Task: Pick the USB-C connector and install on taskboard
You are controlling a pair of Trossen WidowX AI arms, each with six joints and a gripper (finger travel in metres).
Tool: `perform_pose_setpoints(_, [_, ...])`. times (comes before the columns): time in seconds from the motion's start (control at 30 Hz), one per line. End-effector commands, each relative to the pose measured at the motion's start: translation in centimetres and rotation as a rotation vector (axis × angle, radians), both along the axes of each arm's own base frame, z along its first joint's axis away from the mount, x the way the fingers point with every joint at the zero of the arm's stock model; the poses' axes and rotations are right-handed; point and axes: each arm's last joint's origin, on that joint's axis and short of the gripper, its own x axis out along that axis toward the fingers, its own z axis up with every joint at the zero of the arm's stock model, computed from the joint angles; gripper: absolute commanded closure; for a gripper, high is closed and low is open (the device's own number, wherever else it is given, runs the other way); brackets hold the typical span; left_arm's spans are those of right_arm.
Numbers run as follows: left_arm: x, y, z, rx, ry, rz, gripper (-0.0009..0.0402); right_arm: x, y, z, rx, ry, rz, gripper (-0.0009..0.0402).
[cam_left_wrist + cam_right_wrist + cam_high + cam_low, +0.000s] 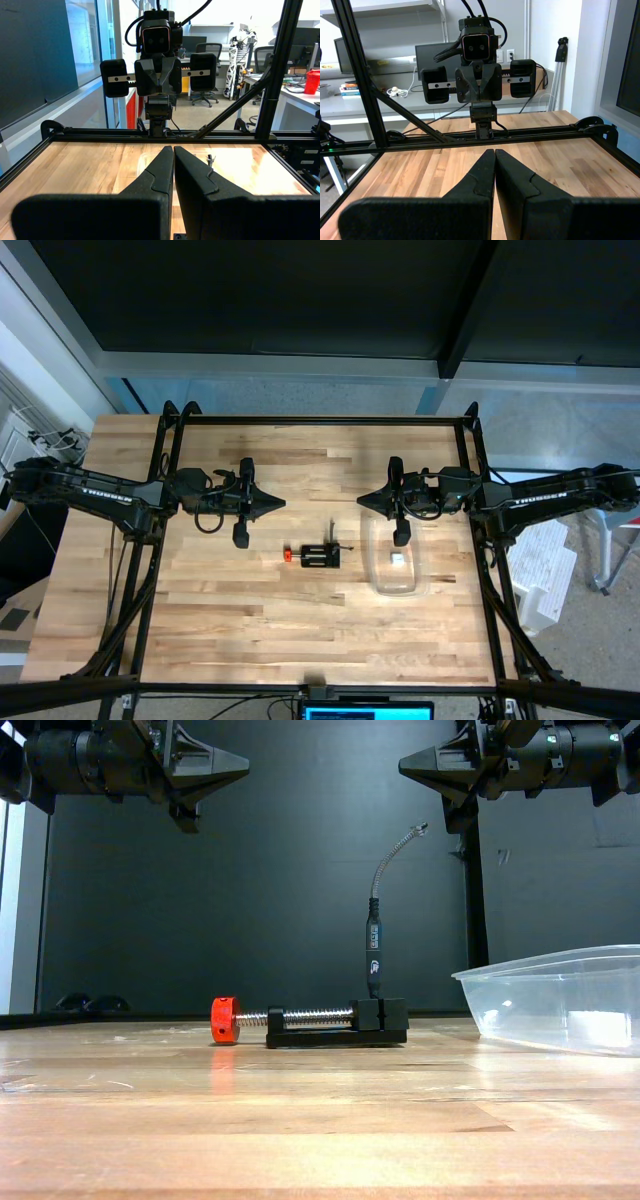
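Note:
The taskboard [318, 558] [335, 1025], a small black block with a red-orange knob [224, 1020] at its left end, lies mid-table. The USB-C connector [373, 952], a thin dark plug with a bent silvery tail, stands upright in the block's right end. My left gripper [282, 504] [173, 148] hangs shut high above the table, left of the block and holding nothing. My right gripper [360, 503] [494, 151] is shut too, high and right of the block, pointing at the left one. Neither touches the connector or the block.
A clear plastic tray [378, 585] [520, 1005] sits right of the taskboard, below the right gripper, with a small white piece [398, 558] inside. A black frame [320, 421] borders the table's back and sides.

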Motion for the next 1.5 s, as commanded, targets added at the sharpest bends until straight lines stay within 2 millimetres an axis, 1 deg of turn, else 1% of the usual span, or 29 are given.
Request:
perform_pose_setpoints(0.03, [0.0,0.01,0.0,0.0,0.0,0.0,0.0393,0.01,0.01,0.02,0.0,0.0,0.0,0.0393])
perform_pose_setpoints(1.5, [0.0,0.0,0.0,0.0,0.0,0.0,0.0393,0.0,0.02,-0.4,0.0,0.042,0.0,0.0393])
